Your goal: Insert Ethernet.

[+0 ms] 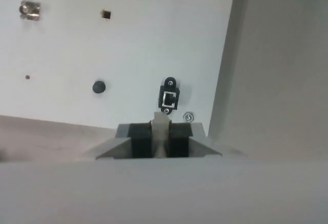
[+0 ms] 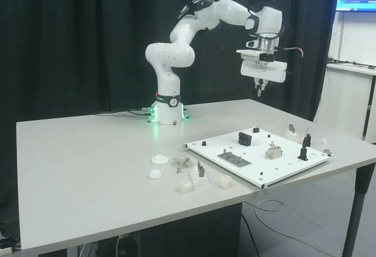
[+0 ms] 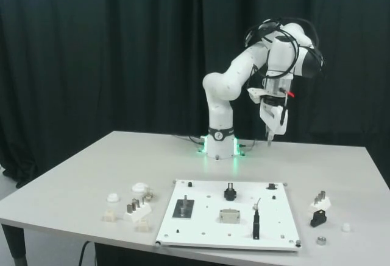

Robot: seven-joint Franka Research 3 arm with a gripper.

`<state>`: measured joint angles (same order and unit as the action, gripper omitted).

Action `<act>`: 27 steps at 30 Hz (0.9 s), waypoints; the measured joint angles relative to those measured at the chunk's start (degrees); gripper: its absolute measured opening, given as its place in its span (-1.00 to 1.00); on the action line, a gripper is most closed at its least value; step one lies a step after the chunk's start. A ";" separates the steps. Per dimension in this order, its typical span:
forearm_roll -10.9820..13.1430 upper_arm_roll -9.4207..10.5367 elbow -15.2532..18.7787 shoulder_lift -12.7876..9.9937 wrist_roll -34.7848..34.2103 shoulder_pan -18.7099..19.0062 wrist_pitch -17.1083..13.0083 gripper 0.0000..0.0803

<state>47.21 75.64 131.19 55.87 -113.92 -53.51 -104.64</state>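
— Gripper [image 2: 259,88]?
— High above the white board [image 3: 201,229], well clear of it, near the board's far edge. Clenched on a pale Ethernet plug [image 1: 161,126] — squeezed between the black pads [image 1: 140,140], tip poking out past them.
— And the socket?
— Black Ethernet port [image 1: 169,97], fixed on the board by two small screws, close to its edge. Seen from the wrist, just beyond the plug's tip; far below it all the same, not touching.
— Elsewhere on the board?
— A round black knob [image 1: 99,86], a metal connector [image 1: 29,10], a small square hole [image 1: 105,14].
— Off the board?
— Loose white pieces [image 2: 158,159] on the grey table [image 2: 82,157] to the board's left in the first room view. Green glow at the arm's base [image 3: 220,149].
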 joint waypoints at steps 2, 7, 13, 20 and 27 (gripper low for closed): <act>0.35 0.59 0.02 -0.01 0.23 -0.60 0.00 -0.84; 1.33 1.86 0.07 -0.02 0.42 -2.06 0.00 -0.84; 2.56 3.30 0.07 -0.01 1.13 -3.78 0.00 -0.84; 4.41 5.08 0.06 -0.01 1.89 -5.34 0.00 -0.84; 5.59 7.05 0.06 -0.01 2.13 -6.39 -0.08 -0.84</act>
<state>52.80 82.69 131.25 55.86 -111.79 -59.89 -104.72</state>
